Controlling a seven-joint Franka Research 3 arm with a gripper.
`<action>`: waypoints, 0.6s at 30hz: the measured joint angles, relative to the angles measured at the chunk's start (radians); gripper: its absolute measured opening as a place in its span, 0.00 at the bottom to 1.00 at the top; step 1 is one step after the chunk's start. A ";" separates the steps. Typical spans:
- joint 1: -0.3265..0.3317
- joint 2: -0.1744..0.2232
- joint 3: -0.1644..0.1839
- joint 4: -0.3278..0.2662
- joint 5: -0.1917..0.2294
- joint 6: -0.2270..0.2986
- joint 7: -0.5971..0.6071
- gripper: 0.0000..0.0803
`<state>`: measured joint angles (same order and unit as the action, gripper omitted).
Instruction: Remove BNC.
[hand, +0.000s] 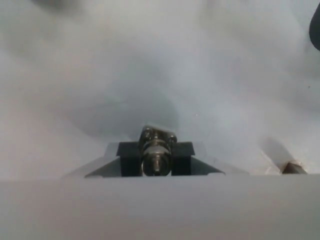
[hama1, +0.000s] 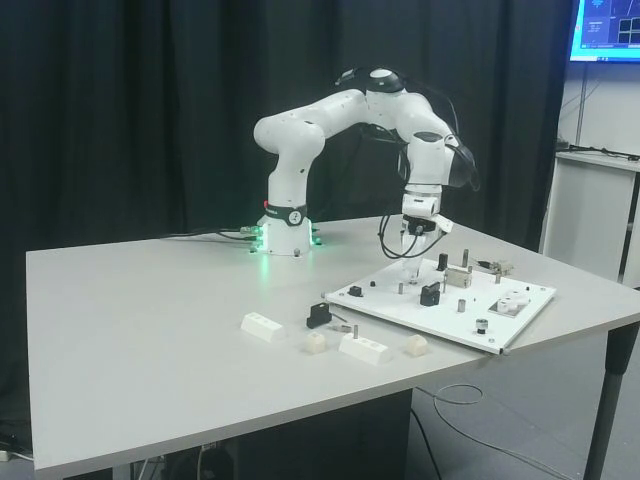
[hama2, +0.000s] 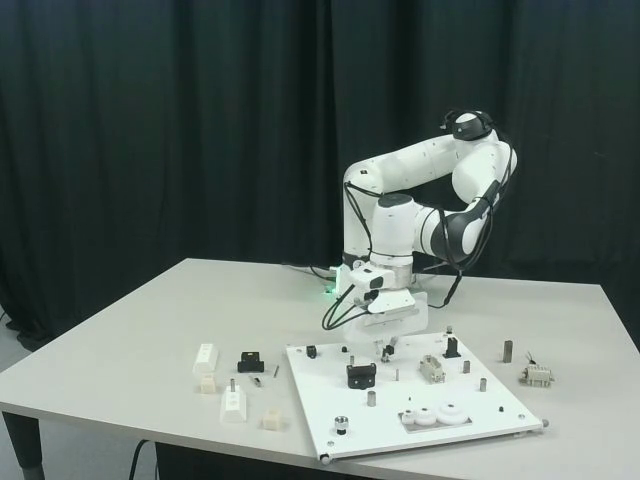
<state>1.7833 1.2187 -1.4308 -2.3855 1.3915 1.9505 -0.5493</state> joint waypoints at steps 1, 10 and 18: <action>0.000 0.000 0.000 0.001 -0.003 0.000 -0.005 0.15; -0.009 0.000 0.000 0.016 -0.030 -0.012 -0.057 0.15; -0.013 0.000 0.001 0.023 -0.043 -0.016 -0.113 0.15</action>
<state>1.7702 1.2187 -1.4303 -2.3623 1.3485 1.9341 -0.6619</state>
